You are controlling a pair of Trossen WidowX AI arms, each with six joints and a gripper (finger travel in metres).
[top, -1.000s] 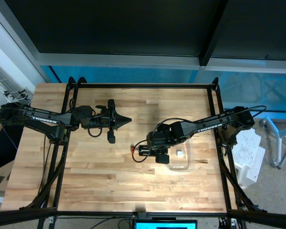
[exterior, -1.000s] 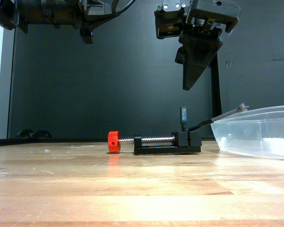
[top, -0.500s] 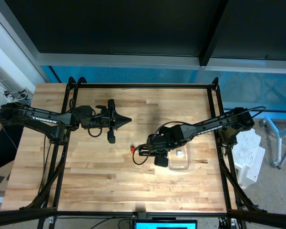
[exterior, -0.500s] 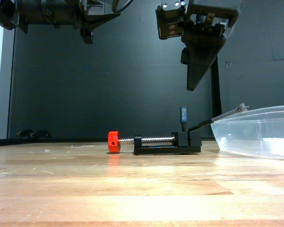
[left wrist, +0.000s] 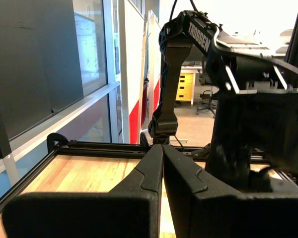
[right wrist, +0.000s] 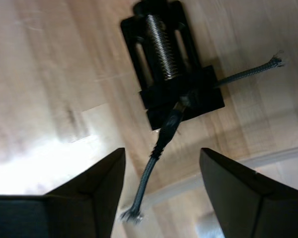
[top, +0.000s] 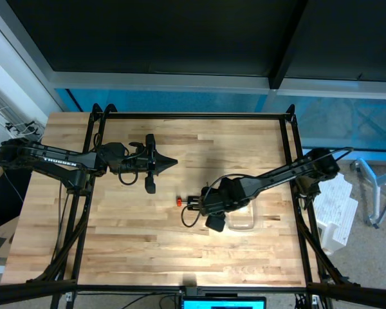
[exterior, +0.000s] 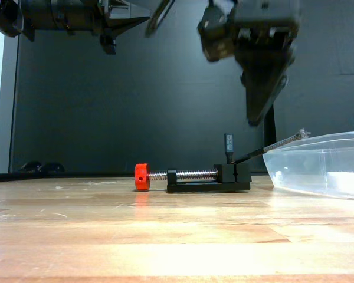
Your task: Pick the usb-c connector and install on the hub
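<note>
The hub is a small black block with an orange-red knob, lying on the wooden table at the centre. The usb-c connector stands upright on the hub's right end, and a short braided cable runs off to the right. In the right wrist view the hub and the connector lie below my right gripper, which is open and holds nothing. That gripper hangs above and slightly right of the connector, apart from it. My left gripper is parked at the far left, shut.
A clear plastic tray sits just right of the hub, holding a small white piece. The same tray lies under the right arm in the high view. A black frame borders the table.
My right gripper has drifted to the right and slightly lower in the low view, and toward the near edge in the high view. The hub, connector and left arm have not moved.
</note>
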